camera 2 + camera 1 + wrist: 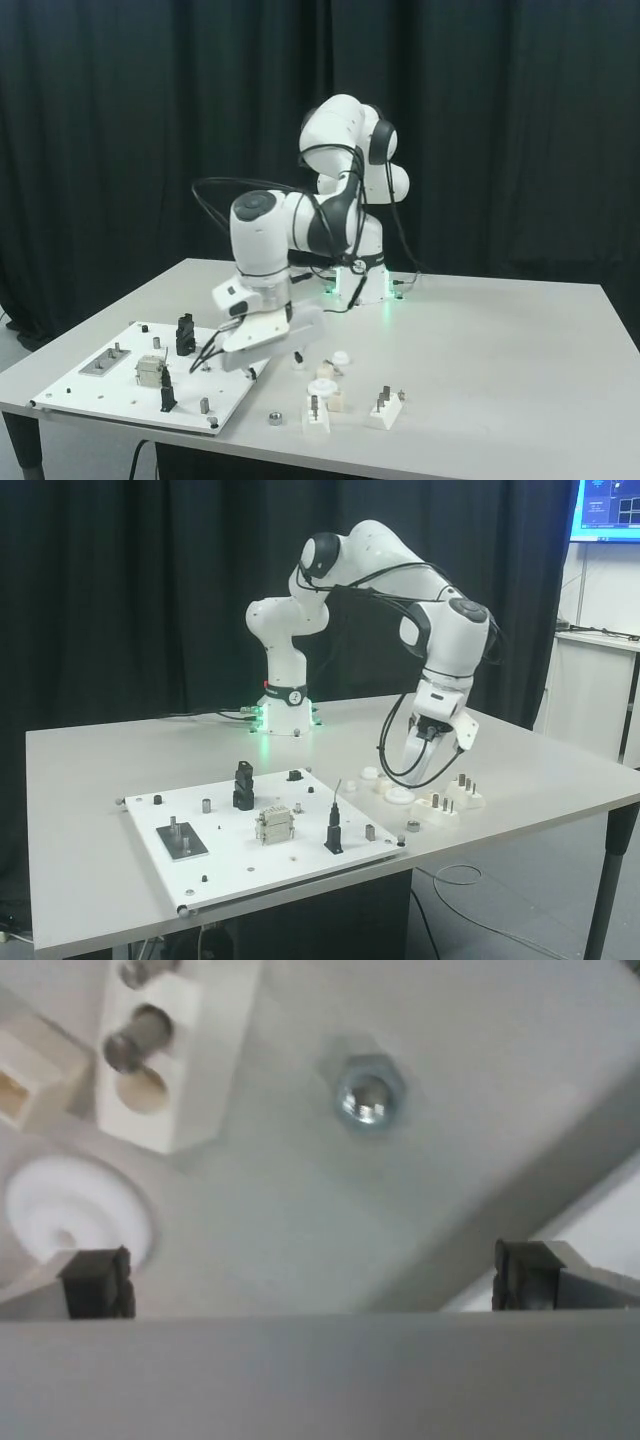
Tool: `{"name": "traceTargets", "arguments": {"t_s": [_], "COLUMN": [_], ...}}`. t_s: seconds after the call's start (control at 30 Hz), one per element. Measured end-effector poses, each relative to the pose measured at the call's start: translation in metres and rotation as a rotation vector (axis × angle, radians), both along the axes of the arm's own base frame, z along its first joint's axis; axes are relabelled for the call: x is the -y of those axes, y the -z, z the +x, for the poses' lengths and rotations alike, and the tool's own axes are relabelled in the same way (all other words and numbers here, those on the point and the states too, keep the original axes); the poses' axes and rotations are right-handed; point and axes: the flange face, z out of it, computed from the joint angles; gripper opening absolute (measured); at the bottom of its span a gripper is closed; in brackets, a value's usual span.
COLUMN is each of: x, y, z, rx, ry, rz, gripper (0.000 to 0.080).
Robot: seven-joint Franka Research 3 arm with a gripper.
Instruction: Pick round peg 3.
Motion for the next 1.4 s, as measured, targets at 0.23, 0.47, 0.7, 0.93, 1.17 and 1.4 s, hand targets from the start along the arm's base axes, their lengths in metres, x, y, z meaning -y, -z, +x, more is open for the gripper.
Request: {"name": "traceTargets", "arguments": {"t_s": [0.23, 0.47, 0.7, 0.93, 1.17, 1.4], "x": [-0.023, -0.044, -0.059, -0.067, -0.071, -0.072], "y": [0.013, 0.026, 0.034, 0.038, 0.043, 0.049], "z": [-0.003, -0.009, -0.015, -0.022, -0.030, -0.038], "rx": [0.005, 0.006, 0.015, 0.053, 0.099, 0.135], "ry": [0.030, 0.078, 0.176, 0.215, 0.214, 0.223], "rz": [-0.018, -0.033, -0.054, -0.077, -0.100, -0.103], "gripper": [0.0800, 0.0800, 0.0800, 0.0800, 0.0800, 0.0800]}}
